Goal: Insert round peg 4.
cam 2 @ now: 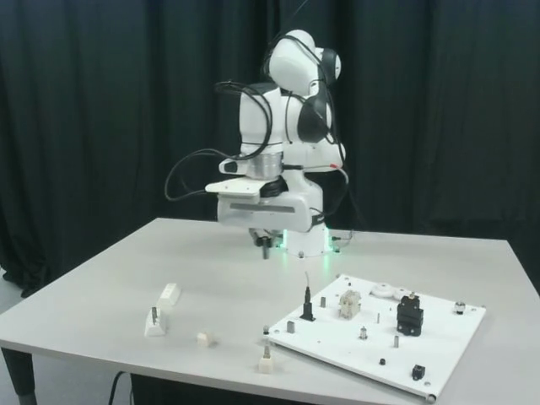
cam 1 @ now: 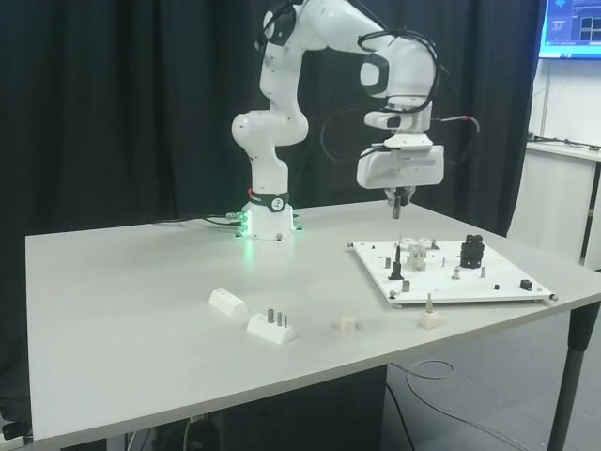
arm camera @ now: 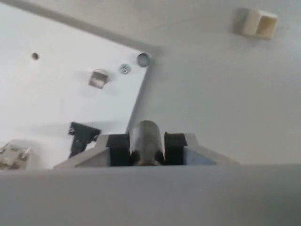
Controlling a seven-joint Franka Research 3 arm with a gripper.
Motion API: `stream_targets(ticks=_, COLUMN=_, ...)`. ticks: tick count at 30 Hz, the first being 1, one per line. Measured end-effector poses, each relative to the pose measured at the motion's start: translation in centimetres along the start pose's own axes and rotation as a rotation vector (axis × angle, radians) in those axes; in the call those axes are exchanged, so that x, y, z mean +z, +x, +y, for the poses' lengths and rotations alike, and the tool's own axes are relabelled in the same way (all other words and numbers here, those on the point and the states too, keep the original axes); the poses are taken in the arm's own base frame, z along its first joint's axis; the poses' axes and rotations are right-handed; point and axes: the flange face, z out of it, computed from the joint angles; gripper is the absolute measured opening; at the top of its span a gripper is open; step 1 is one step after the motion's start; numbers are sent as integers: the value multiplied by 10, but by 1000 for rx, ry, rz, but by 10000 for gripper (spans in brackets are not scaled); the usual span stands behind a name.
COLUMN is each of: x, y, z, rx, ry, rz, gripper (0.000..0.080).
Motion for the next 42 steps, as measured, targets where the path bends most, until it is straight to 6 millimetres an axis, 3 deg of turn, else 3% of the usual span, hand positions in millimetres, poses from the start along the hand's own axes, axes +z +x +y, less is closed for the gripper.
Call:
stream_targets(ticks=8, x=-2, y=-32, z=-16, rx=101, ry=-12, rz=-16, gripper=152)
stream_targets(ticks=18, x=8, y=-92, z=-45, rx=279, ry=-56, rz=11, gripper=152)
stream_targets(ticks=34, x=4, y=-164, z=-87, rx=351, ry=-15, rz=54, gripper=152)
stream_targets(ticks=42, x=12, y=-202, z=-103, rx=372, ry=29, rz=36, gripper=152)
